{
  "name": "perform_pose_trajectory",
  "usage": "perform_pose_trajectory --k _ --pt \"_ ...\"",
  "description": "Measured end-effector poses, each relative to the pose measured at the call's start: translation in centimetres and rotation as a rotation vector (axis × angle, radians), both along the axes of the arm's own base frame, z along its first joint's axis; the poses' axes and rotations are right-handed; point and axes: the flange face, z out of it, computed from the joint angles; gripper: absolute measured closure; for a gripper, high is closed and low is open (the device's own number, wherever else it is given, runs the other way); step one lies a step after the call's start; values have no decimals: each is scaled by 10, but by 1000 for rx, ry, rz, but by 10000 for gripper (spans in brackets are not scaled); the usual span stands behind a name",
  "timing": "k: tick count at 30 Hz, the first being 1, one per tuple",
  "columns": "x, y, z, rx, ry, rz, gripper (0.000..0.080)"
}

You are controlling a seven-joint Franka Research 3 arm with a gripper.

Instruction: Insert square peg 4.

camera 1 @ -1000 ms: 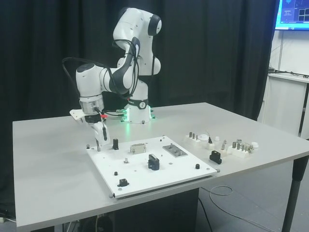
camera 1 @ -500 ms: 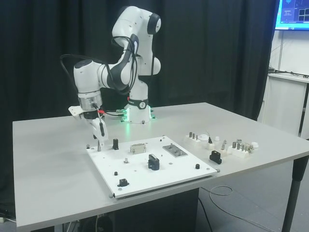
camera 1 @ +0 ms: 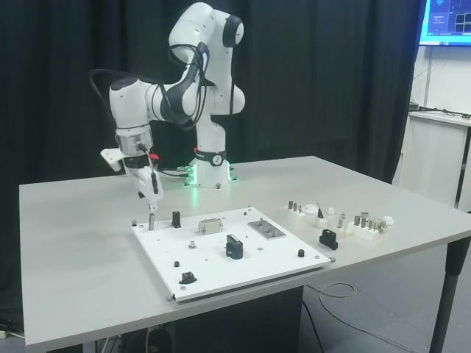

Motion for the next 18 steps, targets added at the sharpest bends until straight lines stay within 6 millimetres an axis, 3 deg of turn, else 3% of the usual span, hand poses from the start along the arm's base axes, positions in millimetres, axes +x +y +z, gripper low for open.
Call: perform_pose_trajectory --k 8,18 --pt "-3 2 6 -6 33 36 4" --pt "-11 4 -3 -10 69 48 3"
